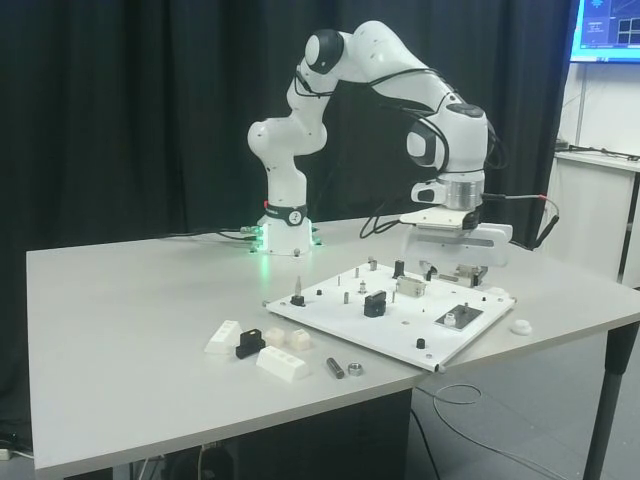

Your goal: Remove BNC.

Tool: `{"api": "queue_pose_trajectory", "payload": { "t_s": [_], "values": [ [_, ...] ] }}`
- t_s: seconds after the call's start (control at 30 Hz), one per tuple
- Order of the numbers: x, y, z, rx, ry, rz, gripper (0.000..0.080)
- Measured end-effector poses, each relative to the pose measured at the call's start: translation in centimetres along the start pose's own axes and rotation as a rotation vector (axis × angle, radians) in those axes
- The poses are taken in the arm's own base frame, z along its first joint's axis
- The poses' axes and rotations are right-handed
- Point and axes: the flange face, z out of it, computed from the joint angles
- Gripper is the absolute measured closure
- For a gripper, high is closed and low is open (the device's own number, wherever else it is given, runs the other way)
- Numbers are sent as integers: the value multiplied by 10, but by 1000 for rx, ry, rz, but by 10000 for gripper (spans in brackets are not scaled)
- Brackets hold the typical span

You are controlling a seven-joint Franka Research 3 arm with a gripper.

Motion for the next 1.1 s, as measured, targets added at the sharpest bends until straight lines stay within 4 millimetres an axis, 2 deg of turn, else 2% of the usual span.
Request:
{"api": "queue_pose_trajectory", "payload": {
  "t_s": [0.7, 1.1],
  "values": [
    [-2, 2, -2, -42, 75, -315, 3],
    [1, 19, -29, -154, 128, -367, 3]
  ]
}}
